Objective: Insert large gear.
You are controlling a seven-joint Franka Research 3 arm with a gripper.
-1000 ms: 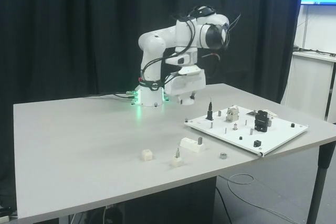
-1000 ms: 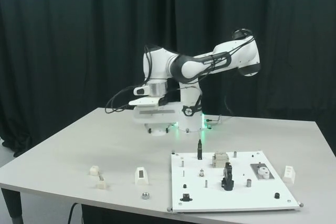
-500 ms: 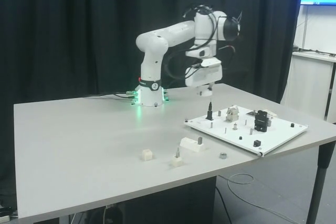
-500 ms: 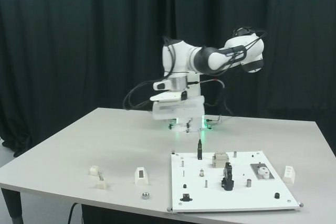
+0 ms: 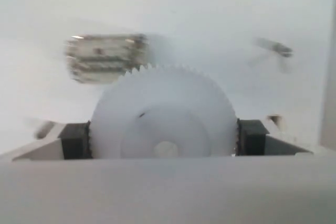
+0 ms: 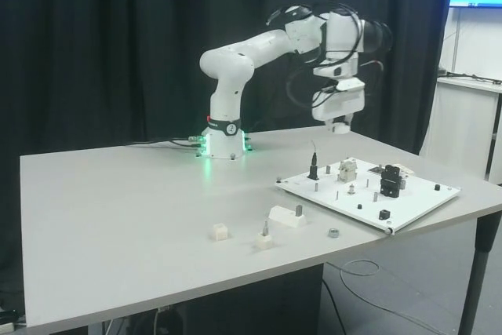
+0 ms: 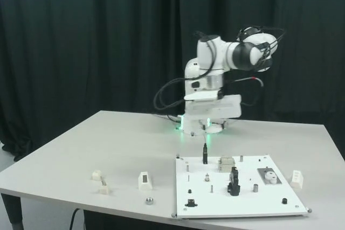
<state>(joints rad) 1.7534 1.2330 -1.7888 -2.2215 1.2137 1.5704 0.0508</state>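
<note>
Large white gear (image 5: 164,115) sits clamped edge-on between the gripper's (image 6: 340,126) two black fingertips (image 5: 73,140), held in the air above the white assembly board (image 7: 245,204). On the grey table (image 6: 118,202), small white blocks (image 7: 144,180) lie at the board's 9 o'clock. Farther back, the arm's base (image 6: 222,137) glows green.

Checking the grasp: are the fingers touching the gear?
Touching. In the wrist view, the black fingers press against both sides of the white gear, with no gap visible.
</note>
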